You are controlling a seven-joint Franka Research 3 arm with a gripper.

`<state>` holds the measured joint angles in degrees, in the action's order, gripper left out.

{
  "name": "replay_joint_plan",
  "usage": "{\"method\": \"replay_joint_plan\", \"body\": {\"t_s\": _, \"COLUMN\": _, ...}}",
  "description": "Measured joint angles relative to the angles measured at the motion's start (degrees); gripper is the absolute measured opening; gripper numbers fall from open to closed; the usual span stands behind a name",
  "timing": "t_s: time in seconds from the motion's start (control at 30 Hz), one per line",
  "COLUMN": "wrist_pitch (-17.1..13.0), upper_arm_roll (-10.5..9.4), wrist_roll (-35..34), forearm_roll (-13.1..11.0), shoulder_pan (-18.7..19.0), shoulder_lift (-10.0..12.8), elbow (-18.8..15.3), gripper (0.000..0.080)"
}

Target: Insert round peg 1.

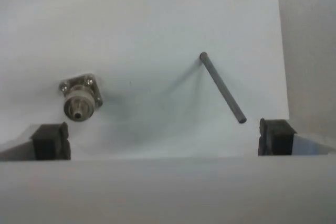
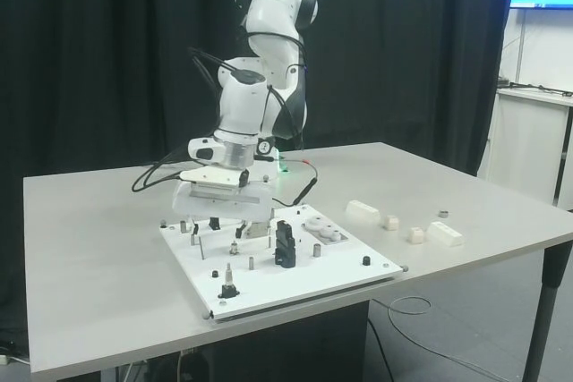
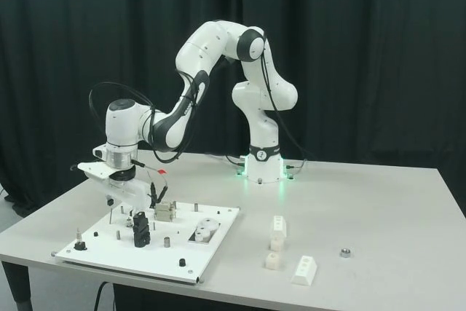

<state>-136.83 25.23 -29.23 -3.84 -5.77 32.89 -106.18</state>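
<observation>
Even, bright overhead room light falls on the grey table [image 3: 378,202], with no glare. In the wrist view the thin grey round peg [image 1: 222,87] casts a soft shadow across the white board [image 1: 157,24]; nearest surfaces look blurred.

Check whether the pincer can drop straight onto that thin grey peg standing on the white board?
Probably yes: the pincer is open above the grey peg, nothing lying between; the connector stands apart.

Matt grey peg [image 1: 222,87], smooth white board [image 1: 157,35]
</observation>
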Motion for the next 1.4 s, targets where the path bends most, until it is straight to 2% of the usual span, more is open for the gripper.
{"method": "replay_joint_plan", "body": {"t_s": 0.43, "wrist_pitch": 1.9, "upper_arm_roll": -0.08, "wrist_roll": -0.8, "forearm_roll": -0.5, "shoulder_pan": 0.0, "shoulder_lift": 0.0, "elbow": 0.4, "gripper": 0.0800}}
{"method": "replay_joint_plan", "body": {"t_s": 1.4, "wrist_pitch": 2.3, "upper_arm_roll": -0.27, "wrist_roll": -1.1, "forearm_roll": -1.9, "shoulder_pan": 0.2, "shoulder_lift": 0.7, "elbow": 0.4, "gripper": 0.0800}}
